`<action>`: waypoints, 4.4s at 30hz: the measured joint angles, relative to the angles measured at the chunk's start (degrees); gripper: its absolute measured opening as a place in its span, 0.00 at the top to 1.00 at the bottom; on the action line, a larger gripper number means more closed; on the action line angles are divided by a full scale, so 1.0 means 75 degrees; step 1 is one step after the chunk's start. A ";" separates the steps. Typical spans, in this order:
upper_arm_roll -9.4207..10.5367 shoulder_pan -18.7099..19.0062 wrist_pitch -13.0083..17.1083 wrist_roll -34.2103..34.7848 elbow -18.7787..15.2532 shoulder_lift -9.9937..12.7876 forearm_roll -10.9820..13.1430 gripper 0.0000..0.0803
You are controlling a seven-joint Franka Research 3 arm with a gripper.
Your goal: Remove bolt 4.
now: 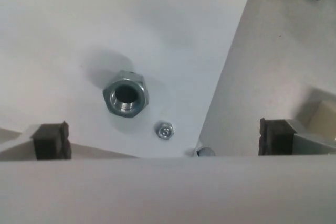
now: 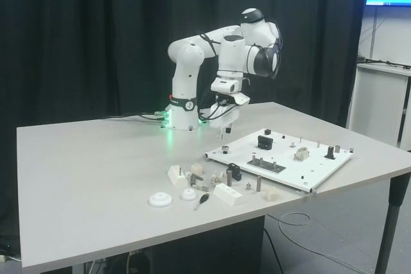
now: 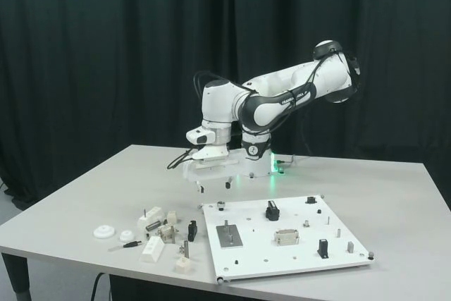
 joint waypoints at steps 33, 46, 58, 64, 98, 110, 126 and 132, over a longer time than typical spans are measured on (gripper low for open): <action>-0.0349 0.0058 -0.0300 0.2836 0.0072 -0.0001 -0.0116 0.00; -0.0349 0.0058 -0.0355 0.6131 0.0039 -0.0004 -0.0129 0.00; -0.0321 0.0058 -0.0397 0.8402 -0.0006 -0.0006 -0.0031 0.00; -0.0232 0.0047 -0.0276 0.9651 -0.0057 -0.0006 0.0134 0.00; 0.1037 0.0026 0.0477 1.2783 -0.0132 -0.0004 0.0907 0.00; 0.1191 0.0042 0.0477 1.2783 -0.0132 -0.0004 0.1002 0.00; 0.1240 0.0051 0.0562 1.2696 -0.0134 -0.0002 0.1002 0.00; 0.1243 0.0040 0.0693 1.2699 -0.0147 0.0001 0.1002 0.00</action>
